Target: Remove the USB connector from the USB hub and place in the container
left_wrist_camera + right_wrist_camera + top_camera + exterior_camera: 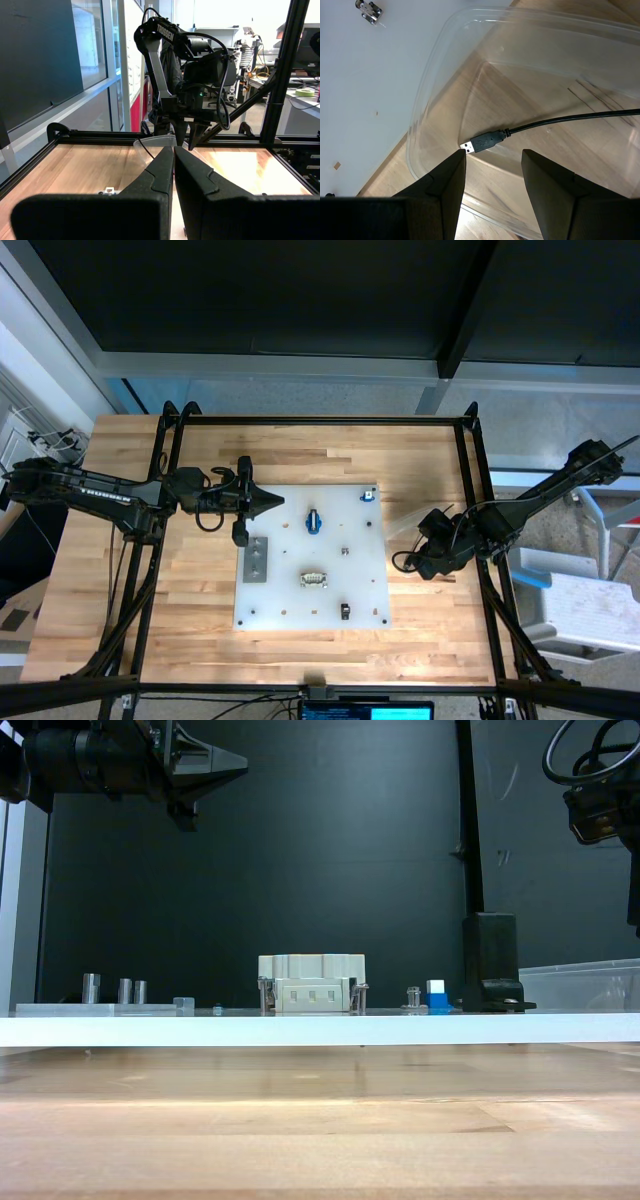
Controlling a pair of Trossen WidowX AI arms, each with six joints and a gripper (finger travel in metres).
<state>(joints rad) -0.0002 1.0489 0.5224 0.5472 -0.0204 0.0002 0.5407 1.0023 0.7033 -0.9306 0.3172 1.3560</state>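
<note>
The USB connector (482,142), a small dark plug with a thin black cable, lies flat inside the container (440,85), a shallow clear tray with the wood showing through. My right gripper (492,170) hangs open just above it, holding nothing. From above, the right gripper (428,545) is over the container (405,520), just off the board's right edge. The USB hub (345,611), a tiny black block, sits near the white board's front edge and stands dark in the low view (490,960). My left gripper (265,502) hovers shut over the board's left side.
The white board (290,600) carries a grey block with pegs (258,562), a blue clip (313,522) and a silvery-cream connector (313,580). A black frame (320,421) rims the wooden table. The right arm's thick black cable loops beside its gripper.
</note>
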